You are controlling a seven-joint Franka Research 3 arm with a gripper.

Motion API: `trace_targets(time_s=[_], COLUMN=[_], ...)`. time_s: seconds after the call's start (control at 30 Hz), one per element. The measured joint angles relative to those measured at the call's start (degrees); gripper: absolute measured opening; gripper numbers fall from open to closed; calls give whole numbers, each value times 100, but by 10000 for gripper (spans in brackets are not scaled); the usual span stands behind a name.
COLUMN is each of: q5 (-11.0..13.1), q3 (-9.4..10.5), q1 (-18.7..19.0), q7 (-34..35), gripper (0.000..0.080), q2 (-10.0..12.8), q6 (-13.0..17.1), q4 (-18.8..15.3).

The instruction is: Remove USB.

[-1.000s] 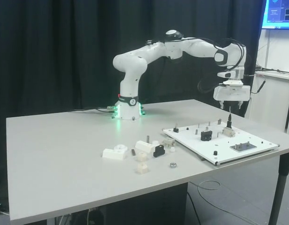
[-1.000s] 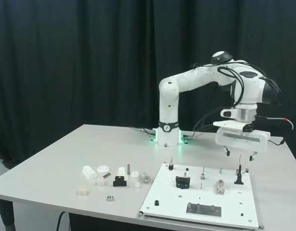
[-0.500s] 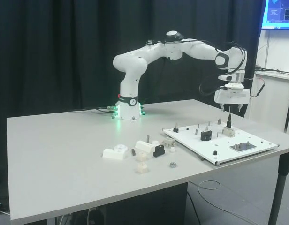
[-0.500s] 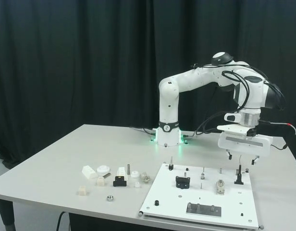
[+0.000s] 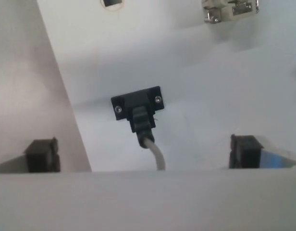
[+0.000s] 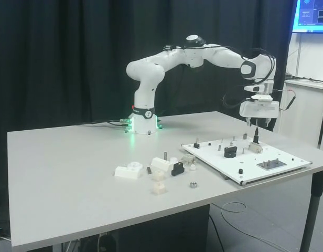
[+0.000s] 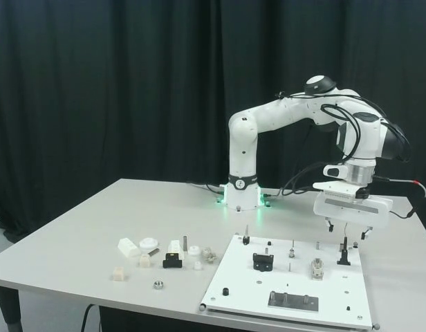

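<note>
— Where is the claw [image 7: 346,229] and how do its fingers stand?

— It hangs above the far right part of the white board [image 7: 234,277], not touching anything. The two black fingertips [image 5: 42,155] are spread wide apart, one to each side of the plug, and nothing is held between them.

— And the USB plug [image 5: 142,121]?

— It is plugged into a small black socket block [image 5: 137,100] screwed to the board, with a short grey cable [image 5: 156,155] rising from it toward the camera. In the room views the plug [image 7: 344,250] stands upright at the far right corner of the board, directly below the claw and apart from it.

— What else sits on the board?

— A metal connector [image 7: 316,268] just beside the plug, a black block [image 7: 262,261] nearer the middle, a grey plate with pegs [image 7: 292,301] at the near edge, and some small posts.

— And off the board?

— A cluster of small white and black parts [image 7: 158,252] lies on the grey table [image 7: 95,228], well apart from the claw. The arm's base [image 7: 242,197] shows green lights.
</note>
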Motion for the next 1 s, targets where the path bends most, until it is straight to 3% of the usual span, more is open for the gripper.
trace_targets(time_s=[0.23,0.27,0.43,0.47,0.67,0.7,0.77,0.8,0.93,1.0], q5=[-21,-22,-32,-37,-53,-55,-55,-54,-54,-54], q3=[1,1,1,1,1,1,0,0,0,0], q1=[-17,-21,-34,-36,-47,-48,-51,-52,-52,-52], q7=[35,48,66,66,67,67,67,67,67,67], gripper=[800,538,538,372,372,224,224,75,75,29], q2=[0,0,0,0,0,0,0,0,-1,-1], q6=[51,58,80,81,82,82,83,84,88,89], q4=[-3,-3,-5,-7,-18,-20,-22,-22,-22,-22])
